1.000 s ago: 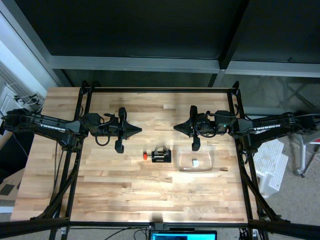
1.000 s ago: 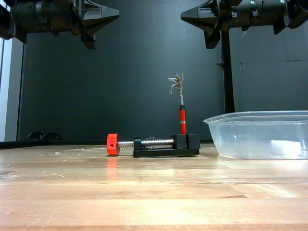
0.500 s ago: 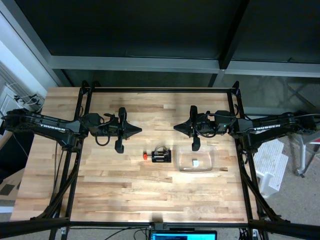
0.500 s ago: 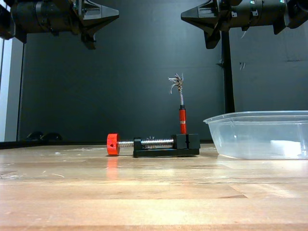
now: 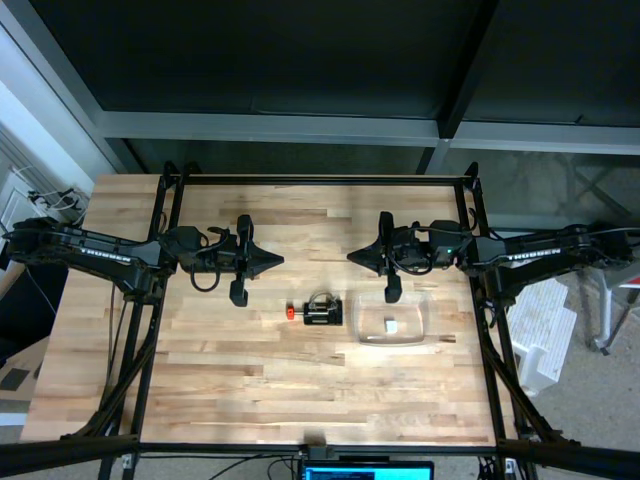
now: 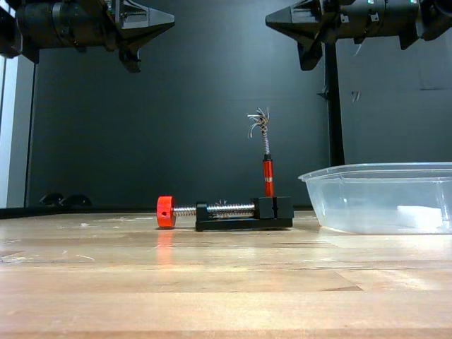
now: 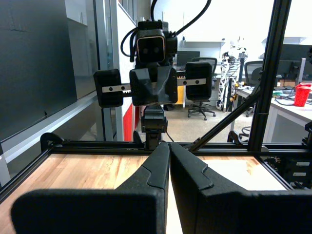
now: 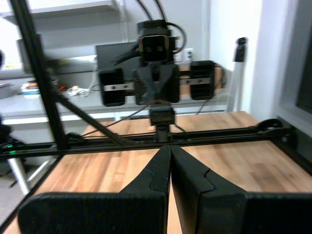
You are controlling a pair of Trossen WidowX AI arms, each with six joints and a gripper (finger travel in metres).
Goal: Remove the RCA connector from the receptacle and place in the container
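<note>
Barely anything has moved since half a second ago: only the right gripper (image 6: 267, 21) sits a touch higher in the low view, and everything on the table (image 5: 220, 380) lies as it did. Left gripper (image 5: 281, 261) hangs high over the left half of the table, pointing inward toward the middle, well above and apart from the parts. Its wrist view shows the two black fingers (image 7: 156, 165) pressed together at the tip with nothing between them. Right gripper mirrors it from the other side, also high up, nose pointing inward, above the far edge of the container (image 5: 410, 308). Its fingers (image 8: 158, 170) are likewise closed flat against each other, holding nothing. The two grippers face each other across a gap and do not touch. Below that gap, nearer the viewer, sits the receptacle (image 6: 244, 212), a small black block flat on the wood, with its red-orange knob (image 6: 165, 211) on a threaded rod sticking out toward the left arm. RCA connector (image 6: 268, 178) stands upright in the block's right end, red barrel at the bottom and a thin wire rising to a frayed tuft (image 6: 260, 121). It is seated in the block, not in the tray. Container rests on the table just to the right of the block, near but not touching it, a clear shallow tray. A small white piece (image 5: 391, 325) lies inside it on the floor.
</note>
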